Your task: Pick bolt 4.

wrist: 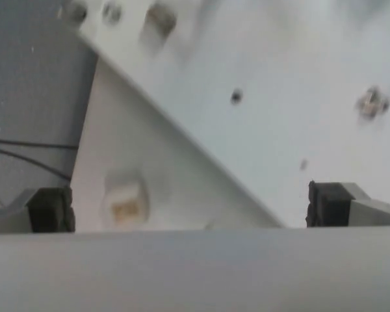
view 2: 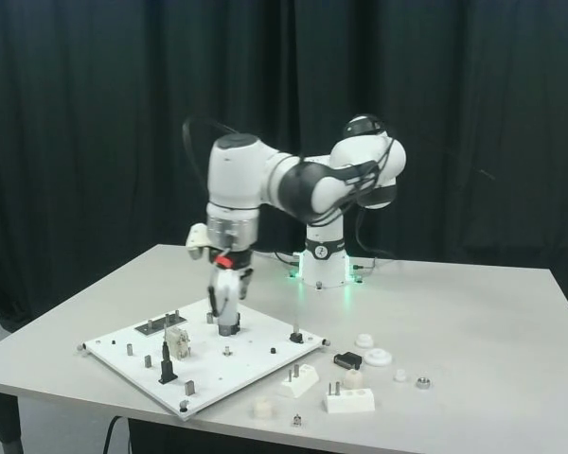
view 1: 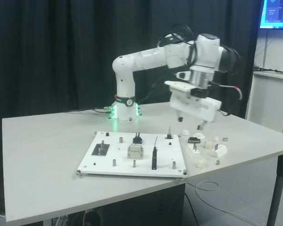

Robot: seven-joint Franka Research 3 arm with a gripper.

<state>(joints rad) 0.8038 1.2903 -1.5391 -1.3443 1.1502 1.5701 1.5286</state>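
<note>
A white board (view 1: 118, 155) (view 2: 256, 364) (wrist: 279, 65) lies on the grey table, with several small grey bolts standing in it, such as one (view 1: 134, 163) near its front edge and one (view 2: 187, 386) at its near corner. None carries a number I can read. My gripper (view 1: 189, 123) (view 2: 223, 310) hangs above the board's far right part, tilted, clear of every part. In the wrist view the gripper (wrist: 188, 207) is open wide with nothing between its black pads (wrist: 328, 203). One bolt (wrist: 372, 102) shows on the board, off to one side.
Loose white blocks (view 1: 200, 162) (view 2: 350, 399) and small round parts (view 1: 225, 139) lie on the table beside the board. A white block (wrist: 125, 198) shows below the gripper. Black pegs (view 1: 153, 157) and a grey fixture (view 1: 135, 151) stand on the board. The arm's base (view 1: 125, 110) is behind it.
</note>
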